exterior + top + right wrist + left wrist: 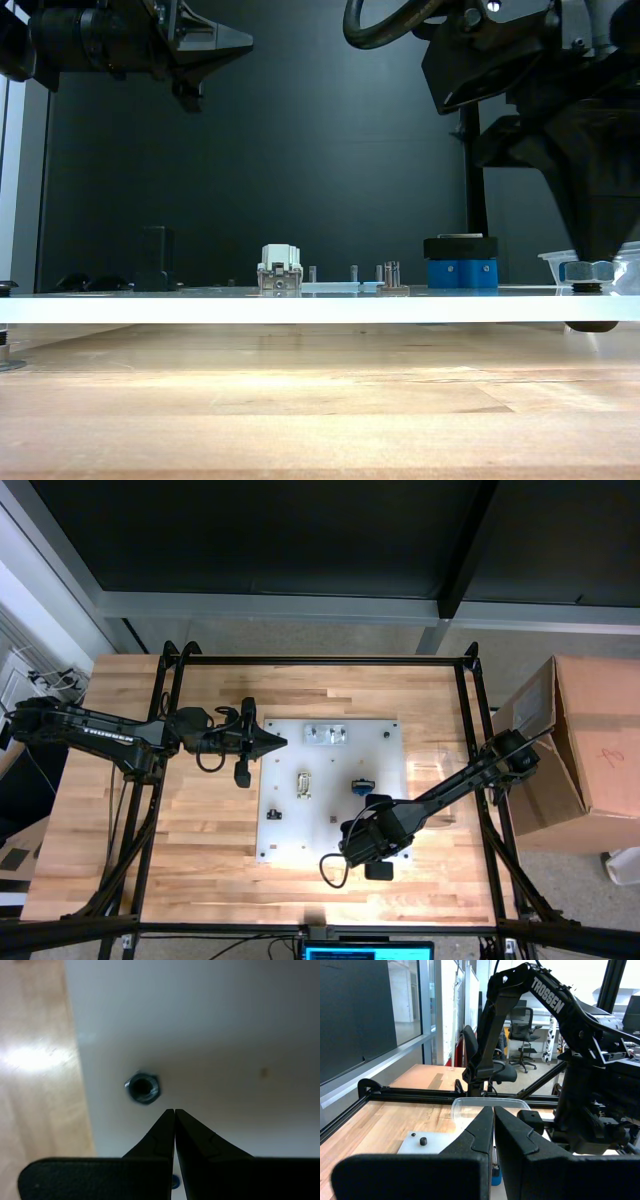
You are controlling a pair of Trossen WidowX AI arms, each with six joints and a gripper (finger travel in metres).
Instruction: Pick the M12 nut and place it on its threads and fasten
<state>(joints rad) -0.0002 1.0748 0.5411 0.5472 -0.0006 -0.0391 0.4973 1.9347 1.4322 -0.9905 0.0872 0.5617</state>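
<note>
The small silver M12 nut (587,270) sits on its black stud (589,288) at the near right edge of the white board (300,305). In the right wrist view the nut (143,1087) lies flat on the board (225,1020), its bore dark. My right gripper (174,1111) is shut with nothing between its fingers, its tips just beside and above the nut. From above, the right gripper (368,848) hides the nut. My left gripper (268,742) hovers shut and high over the board's left edge, its fingers (480,1132) pressed together.
A clear tray (555,265) stands behind the stud, right of the board. A blue block with a black cap (460,262) and a white connector (280,270) sit mid-board. A cardboard box (570,750) stands off the table's right side.
</note>
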